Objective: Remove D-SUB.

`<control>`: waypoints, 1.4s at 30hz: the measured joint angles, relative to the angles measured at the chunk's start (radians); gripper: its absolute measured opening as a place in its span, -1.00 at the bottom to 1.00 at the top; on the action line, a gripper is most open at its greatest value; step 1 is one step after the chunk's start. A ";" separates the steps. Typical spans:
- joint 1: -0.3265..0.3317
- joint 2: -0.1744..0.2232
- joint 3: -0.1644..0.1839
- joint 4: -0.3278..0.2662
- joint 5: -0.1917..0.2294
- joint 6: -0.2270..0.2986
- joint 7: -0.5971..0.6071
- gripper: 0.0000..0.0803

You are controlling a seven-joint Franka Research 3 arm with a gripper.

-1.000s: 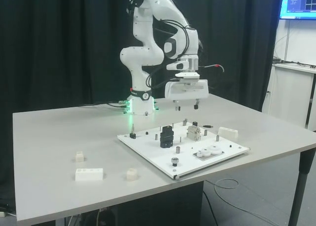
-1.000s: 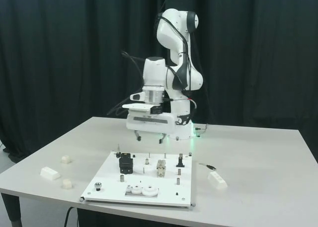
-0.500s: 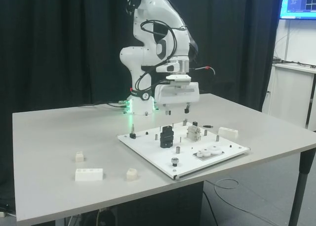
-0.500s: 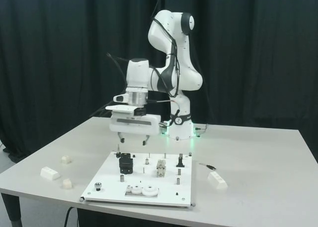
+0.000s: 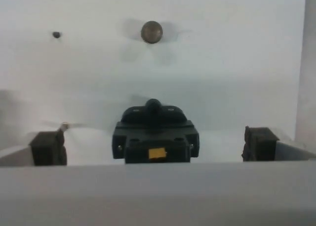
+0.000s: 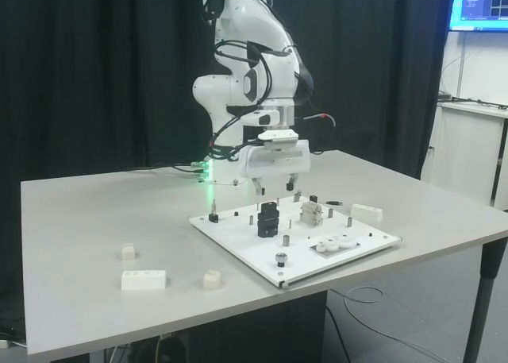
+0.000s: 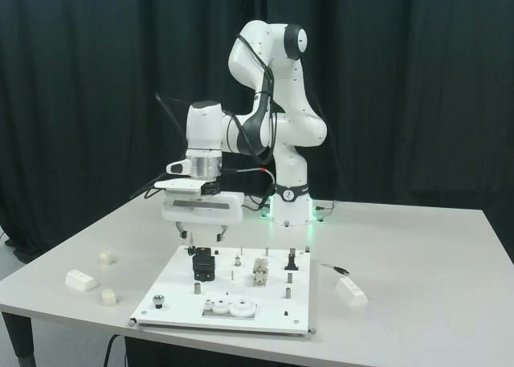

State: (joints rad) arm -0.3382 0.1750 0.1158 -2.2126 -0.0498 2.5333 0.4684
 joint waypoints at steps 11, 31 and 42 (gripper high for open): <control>-0.017 0.061 -0.004 0.047 0.000 -0.031 -0.013 0.99; -0.023 0.105 -0.005 0.071 0.025 -0.065 0.014 0.99; -0.017 0.117 -0.004 0.071 0.025 -0.073 0.032 0.99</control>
State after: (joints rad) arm -0.3552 0.2923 0.1119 -2.1415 -0.0251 2.4599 0.5003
